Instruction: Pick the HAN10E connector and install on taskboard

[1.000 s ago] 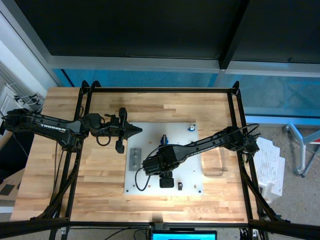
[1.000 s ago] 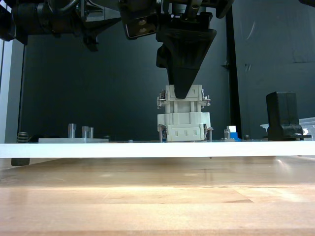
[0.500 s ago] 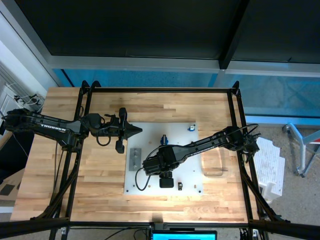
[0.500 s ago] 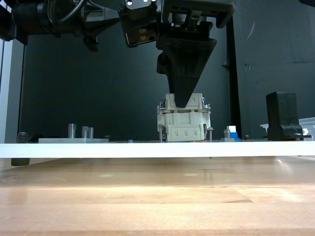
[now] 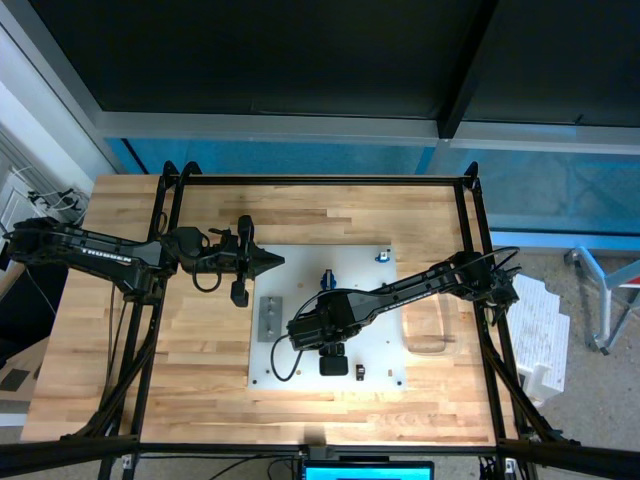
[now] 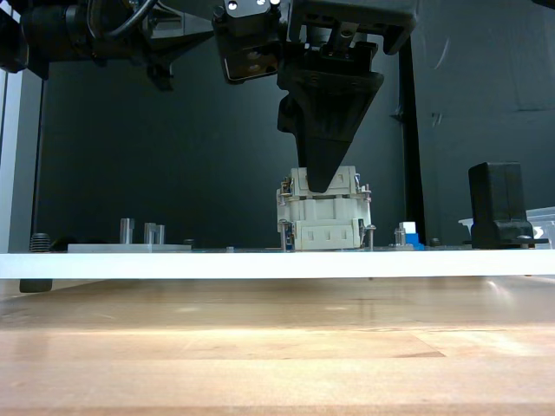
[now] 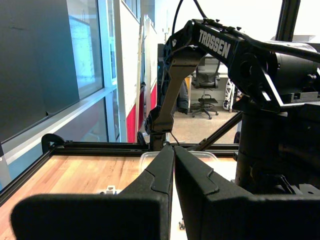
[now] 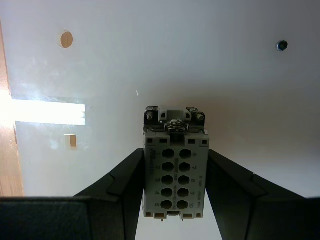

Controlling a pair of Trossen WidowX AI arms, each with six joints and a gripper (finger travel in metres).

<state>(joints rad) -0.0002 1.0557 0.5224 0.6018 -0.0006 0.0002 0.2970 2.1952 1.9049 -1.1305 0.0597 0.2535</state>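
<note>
The pale grey HAN10E connector (image 8: 175, 170) stands upright on the white taskboard (image 8: 210, 65), its ten-hole face toward the right wrist camera. My right gripper (image 8: 175, 156) is shut on it, one black finger (image 8: 125, 175) against each long side. In the low view the connector (image 6: 324, 184) sits pressed down in a matching beige base (image 6: 325, 229) on the taskboard (image 6: 217, 263), under my right gripper (image 6: 323, 173). From above, my right gripper (image 5: 328, 345) hides the connector over the taskboard (image 5: 378, 325). My left gripper (image 5: 276, 260) hovers shut at the board's far left corner, holding nothing.
On the board stand a grey metal block (image 5: 269, 318), a blue part (image 5: 328, 278) and a small black piece (image 5: 360, 372). A clear tray (image 5: 430, 332) lies right of the board. The low view shows short metal pins (image 6: 143, 232) and a black block (image 6: 499, 206).
My right gripper has sunk a little and pushed the connector down into its beige base. In the last half second it hardly moved. The left arm stayed still.
</note>
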